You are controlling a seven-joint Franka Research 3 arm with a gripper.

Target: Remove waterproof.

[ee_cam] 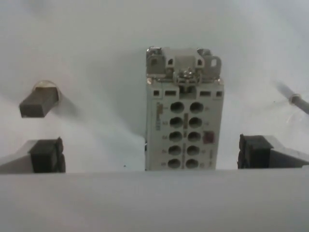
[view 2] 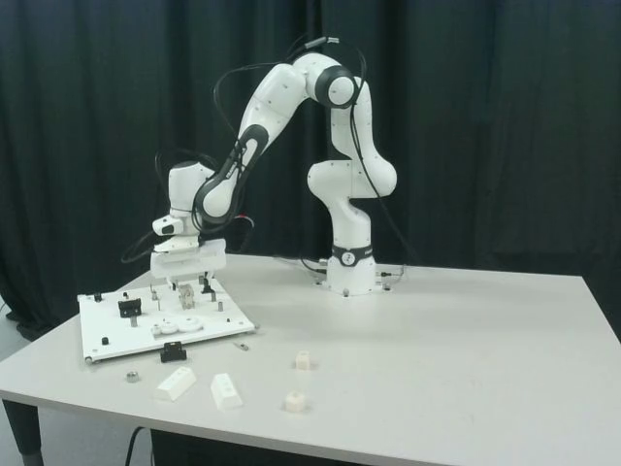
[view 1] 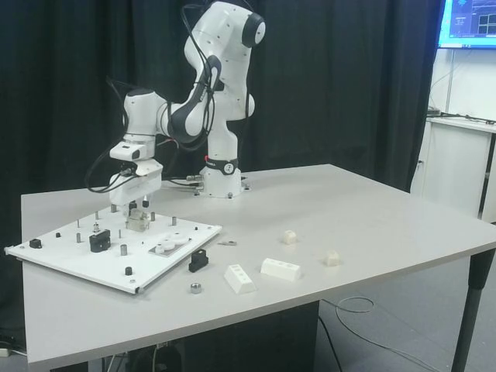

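Note:
The waterproof connector (ee_cam: 183, 121) is a white block with two columns of round holes and a metal clamp at one end. It stands on the white board (view 1: 70, 260), where the connector (view 1: 139, 222) sits near the back edge. My gripper (ee_cam: 150, 153) hangs just above it, open, one black fingertip (ee_cam: 46, 154) on each side of the block and clear of it. In the room views the gripper (view 1: 136, 203) (view 2: 186, 276) points straight down over the connector (view 2: 184, 291).
The board also carries short pegs, a black block (view 1: 99, 242) and white round parts (view 1: 167, 246). A grey peg (ee_cam: 38, 102) stands close beside the connector. On the table in front lie a black clip (view 1: 199, 261), a nut (view 1: 195, 288) and several white blocks (view 1: 280, 268).

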